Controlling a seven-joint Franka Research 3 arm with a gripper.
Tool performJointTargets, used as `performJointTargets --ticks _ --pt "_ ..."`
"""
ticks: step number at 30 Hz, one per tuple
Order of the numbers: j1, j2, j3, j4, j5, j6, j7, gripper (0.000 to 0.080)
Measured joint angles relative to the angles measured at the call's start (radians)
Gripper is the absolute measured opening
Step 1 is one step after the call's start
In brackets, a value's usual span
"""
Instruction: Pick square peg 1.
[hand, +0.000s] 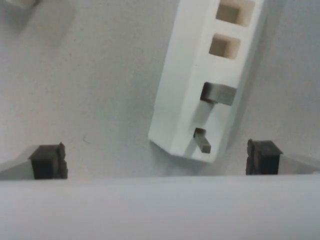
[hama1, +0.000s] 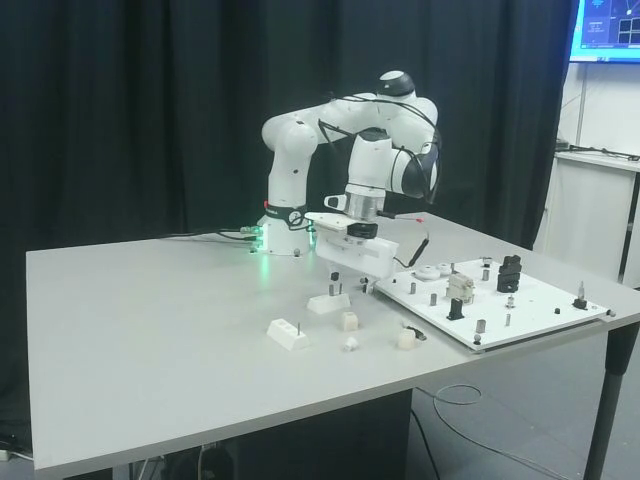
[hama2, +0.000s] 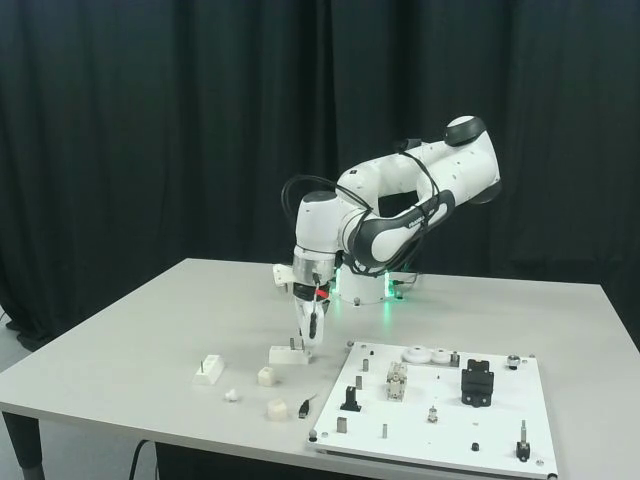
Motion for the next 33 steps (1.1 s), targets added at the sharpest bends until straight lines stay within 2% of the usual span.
performJointTargets --ticks 15,33 --pt "-0.008 0.000 0.013 -0.017 0.034 0.002 0.000 0.0800" --pt "-0.020 0.000 0.021 -0.019 0.039 0.002 0.000 0.0800"
